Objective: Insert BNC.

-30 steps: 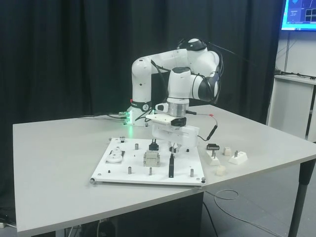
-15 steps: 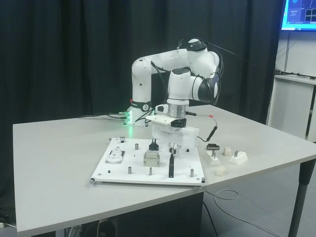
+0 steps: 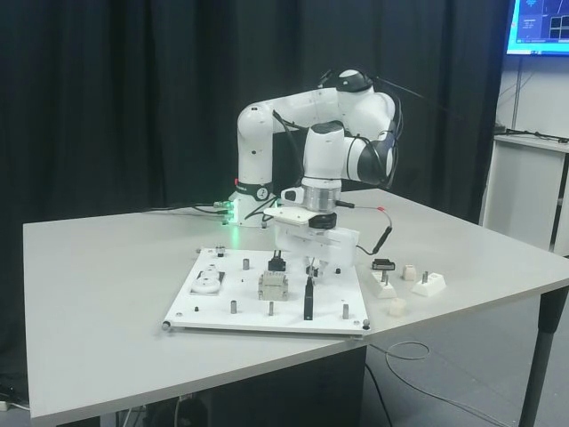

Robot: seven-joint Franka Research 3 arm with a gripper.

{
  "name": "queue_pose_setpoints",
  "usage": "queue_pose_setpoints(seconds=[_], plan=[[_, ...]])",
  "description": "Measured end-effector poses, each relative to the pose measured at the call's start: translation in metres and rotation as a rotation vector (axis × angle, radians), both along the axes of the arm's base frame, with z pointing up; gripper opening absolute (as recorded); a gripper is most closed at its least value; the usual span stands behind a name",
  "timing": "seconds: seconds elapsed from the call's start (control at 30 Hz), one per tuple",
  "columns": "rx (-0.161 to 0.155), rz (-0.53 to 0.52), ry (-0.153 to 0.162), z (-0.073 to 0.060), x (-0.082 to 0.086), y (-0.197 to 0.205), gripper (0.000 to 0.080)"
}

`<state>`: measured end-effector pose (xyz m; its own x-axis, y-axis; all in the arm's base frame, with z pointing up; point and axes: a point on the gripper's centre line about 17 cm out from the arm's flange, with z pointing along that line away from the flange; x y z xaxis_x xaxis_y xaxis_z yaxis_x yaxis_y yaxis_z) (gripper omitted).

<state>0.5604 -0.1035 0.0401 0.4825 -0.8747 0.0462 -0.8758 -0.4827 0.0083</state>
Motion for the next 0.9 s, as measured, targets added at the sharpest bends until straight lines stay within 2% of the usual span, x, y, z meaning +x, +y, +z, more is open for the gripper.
queue_pose_setpoints(seconds=[0.9], plan=[[-0.022,-0.011,-0.019,0.0006,0.0006,-0.0083,0.0121]])
